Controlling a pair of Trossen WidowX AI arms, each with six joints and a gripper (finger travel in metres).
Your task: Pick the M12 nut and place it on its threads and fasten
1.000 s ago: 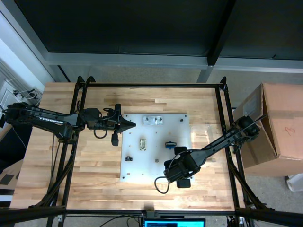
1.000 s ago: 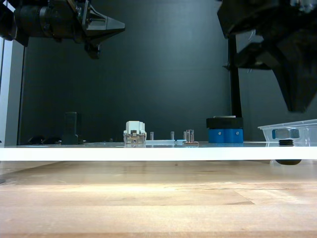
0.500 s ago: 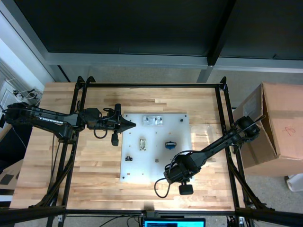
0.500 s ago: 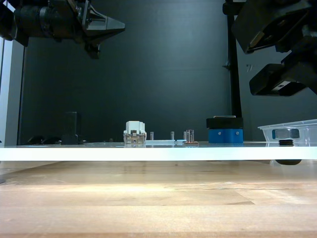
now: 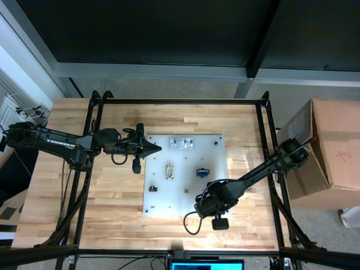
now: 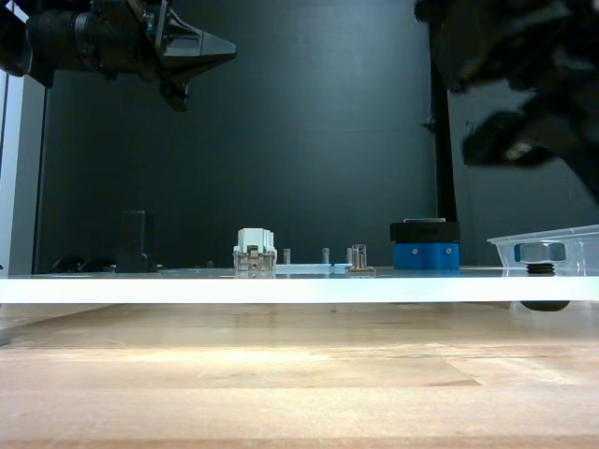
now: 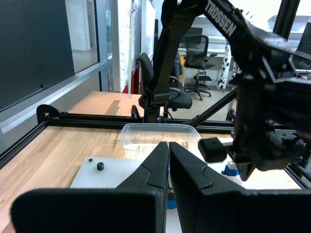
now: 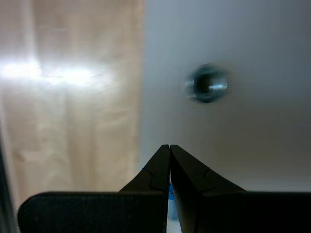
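TROSSEN on arm [image 7: 228,29] beyond my closed left claw [image 7: 168,143], over board [image 7: 97,177] edge; right claw [image 8: 169,145] pinched empty, nut [image 8: 206,83] on stud [image 6: 540,268] ahead.

Two grippers, left gripper [image 5: 157,148] and right gripper [image 8: 169,146]; one silver nut [image 6: 540,252], one white board [image 5: 214,153], one clear tray [image 7: 146,136].

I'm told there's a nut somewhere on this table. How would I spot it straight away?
Start at the white board and go to its near right edge, beneath the raised right gripper, far from the left gripper above its left edge. There the small silver nut sits on a short black ribbed stud. Its six-sided shine sets it apart from the clear tray behind.
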